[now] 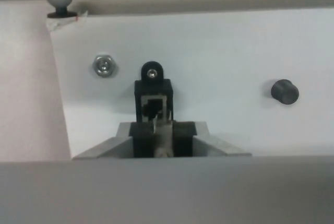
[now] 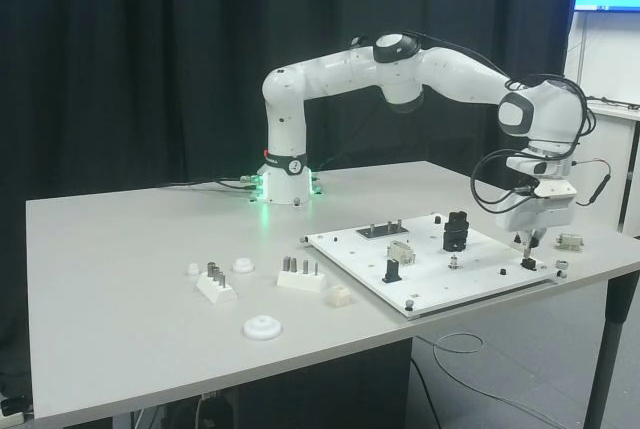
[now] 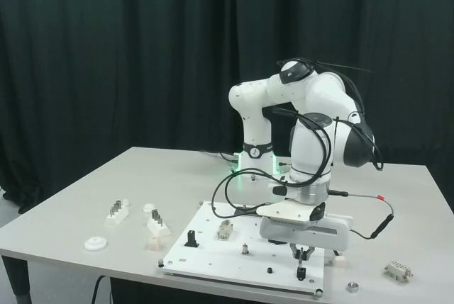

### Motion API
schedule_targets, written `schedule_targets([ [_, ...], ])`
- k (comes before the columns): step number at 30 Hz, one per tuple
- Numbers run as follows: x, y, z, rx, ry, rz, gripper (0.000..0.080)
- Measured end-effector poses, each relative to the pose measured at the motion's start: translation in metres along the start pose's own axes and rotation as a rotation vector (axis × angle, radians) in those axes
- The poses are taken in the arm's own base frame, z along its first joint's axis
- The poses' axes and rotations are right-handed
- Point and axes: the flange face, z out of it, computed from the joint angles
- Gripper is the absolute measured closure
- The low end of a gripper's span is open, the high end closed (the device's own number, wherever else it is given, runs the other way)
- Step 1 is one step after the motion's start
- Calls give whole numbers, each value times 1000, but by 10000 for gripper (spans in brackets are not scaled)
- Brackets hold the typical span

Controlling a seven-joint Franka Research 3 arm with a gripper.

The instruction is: Insert Ethernet.

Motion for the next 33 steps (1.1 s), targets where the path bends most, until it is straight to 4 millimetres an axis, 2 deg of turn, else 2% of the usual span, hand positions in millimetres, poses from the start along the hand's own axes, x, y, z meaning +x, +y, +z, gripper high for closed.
schedule_targets([
  [20, -2, -3, 0, 18, 7, 8, 731],
  [33, 1, -2, 8, 26, 4, 16, 731],
])
